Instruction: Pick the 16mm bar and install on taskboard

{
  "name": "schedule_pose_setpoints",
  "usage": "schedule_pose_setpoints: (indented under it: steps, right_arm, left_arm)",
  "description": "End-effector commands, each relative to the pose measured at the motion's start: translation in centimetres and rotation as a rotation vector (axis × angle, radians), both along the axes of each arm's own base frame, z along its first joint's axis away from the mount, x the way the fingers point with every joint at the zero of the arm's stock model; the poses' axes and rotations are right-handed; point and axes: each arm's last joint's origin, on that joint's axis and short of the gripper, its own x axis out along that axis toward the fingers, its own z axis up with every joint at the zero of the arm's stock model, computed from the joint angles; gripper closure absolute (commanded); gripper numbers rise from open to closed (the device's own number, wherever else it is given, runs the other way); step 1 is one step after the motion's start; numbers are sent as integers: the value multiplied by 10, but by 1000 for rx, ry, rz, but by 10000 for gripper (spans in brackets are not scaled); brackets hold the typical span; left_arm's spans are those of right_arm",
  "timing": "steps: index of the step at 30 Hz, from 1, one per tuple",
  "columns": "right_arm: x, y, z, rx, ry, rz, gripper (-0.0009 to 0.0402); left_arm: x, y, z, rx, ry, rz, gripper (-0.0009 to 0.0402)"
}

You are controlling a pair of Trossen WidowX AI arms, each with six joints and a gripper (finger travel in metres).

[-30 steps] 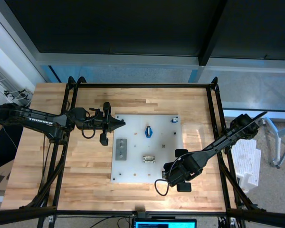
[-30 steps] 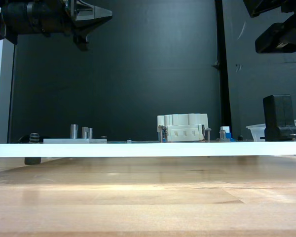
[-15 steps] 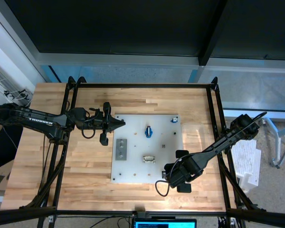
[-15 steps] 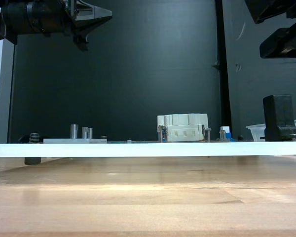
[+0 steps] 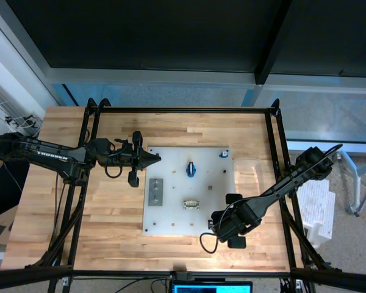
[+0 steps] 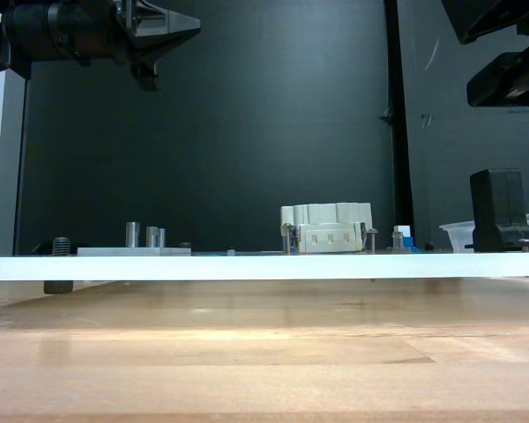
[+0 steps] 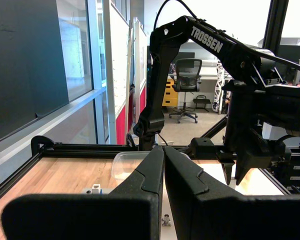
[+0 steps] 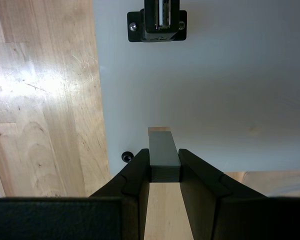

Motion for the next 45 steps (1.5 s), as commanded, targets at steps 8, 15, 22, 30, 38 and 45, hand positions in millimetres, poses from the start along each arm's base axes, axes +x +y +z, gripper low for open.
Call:
schedule_pose_setpoints:
  steps: [8, 15, 22, 30, 38, 45]
  right_arm:
    - [0, 0, -6, 6, -10, 15, 391]
    - [-1, -1, -8, 2, -4, 15, 391]
    - [-1, -1, -8, 2, -3, 15, 391]
    - [-1, -1, -8, 2, 2, 15, 391]
    - [-2, -1, -8, 11, 11, 13, 391]
    - [-2, -1, -8, 12, 14, 14, 391]
  left_arm:
    - [0, 0, 0, 0, 0, 0, 393]
    - [0, 0, 0, 0, 0, 0, 393]
    - [0, 0, 0, 0, 0, 0, 393]
    - [0, 0, 0, 0, 0, 0, 393]
    - [0, 0, 0, 0, 0, 0, 393]
    - [0, 0, 0, 0, 0, 0, 393]
